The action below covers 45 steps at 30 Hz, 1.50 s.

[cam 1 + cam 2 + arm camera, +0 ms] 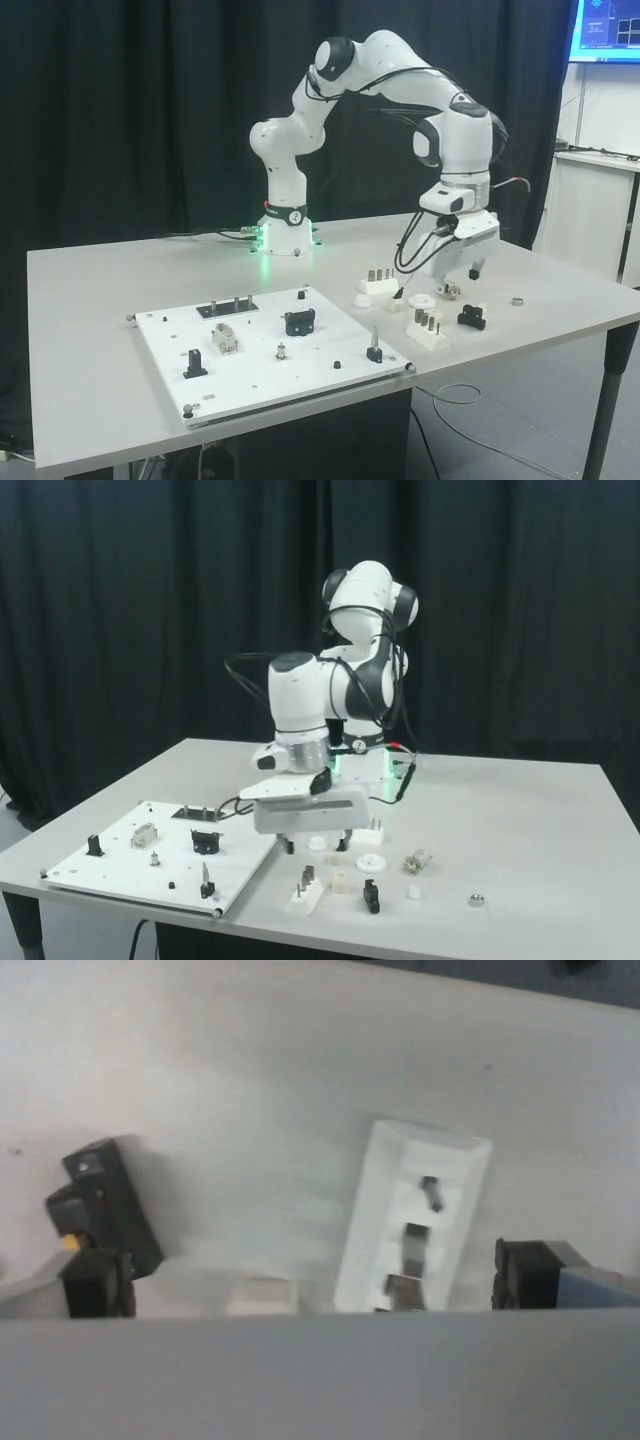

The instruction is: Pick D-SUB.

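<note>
I take the D-SUB point(417, 860) to be the small grey metal piece lying loose on the surface point(520, 820), near the white gear point(371, 861) and well apart from the white board point(120, 865); it is too small for me to be sure, or to read its long axis. The gripper point(318, 842) hangs low over the loose parts with its fingers point(525, 1275) spread wide and nothing between them; in the second room view the connector lies off to one side of it, beyond the finger on the gear's side, so I judge the coming move is a sideways shift before any descent. In the wrist view I cannot find the D-SUB at all; a white peg block point(410, 1220) sits between the fingers and a black part point(100, 1205) lies beside the other finger; the gripper's own grey body hides the near strip of that view, cutting off a small white piece point(260, 1295).
</note>
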Available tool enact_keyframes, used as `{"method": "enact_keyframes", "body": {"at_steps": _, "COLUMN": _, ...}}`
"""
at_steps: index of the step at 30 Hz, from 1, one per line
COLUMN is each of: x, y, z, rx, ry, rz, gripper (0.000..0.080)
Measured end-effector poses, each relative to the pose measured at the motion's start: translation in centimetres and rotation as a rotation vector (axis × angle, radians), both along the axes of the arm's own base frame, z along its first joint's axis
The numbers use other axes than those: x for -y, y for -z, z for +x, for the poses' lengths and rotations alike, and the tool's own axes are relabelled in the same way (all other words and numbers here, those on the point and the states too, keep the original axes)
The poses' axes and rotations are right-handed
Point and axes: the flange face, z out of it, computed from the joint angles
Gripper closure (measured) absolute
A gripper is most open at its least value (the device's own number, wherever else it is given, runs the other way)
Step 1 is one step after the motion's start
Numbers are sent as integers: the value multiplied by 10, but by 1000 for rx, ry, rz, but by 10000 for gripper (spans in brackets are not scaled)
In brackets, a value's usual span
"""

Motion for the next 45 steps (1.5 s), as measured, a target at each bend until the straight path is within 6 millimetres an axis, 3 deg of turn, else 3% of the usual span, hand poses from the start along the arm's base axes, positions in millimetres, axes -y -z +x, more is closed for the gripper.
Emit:
{"method": "enact_keyframes", "body": {"at_steps": 20, "x": -54, "y": 29, "z": -20, "rx": -4, "ry": -51, "rz": -42, "gripper": 3}}
{"method": "enact_keyframes", "body": {"at_steps": 45, "x": -72, "y": 57, "z": -37, "rx": 20, "ry": -79, "rz": -53, "gripper": 3}}
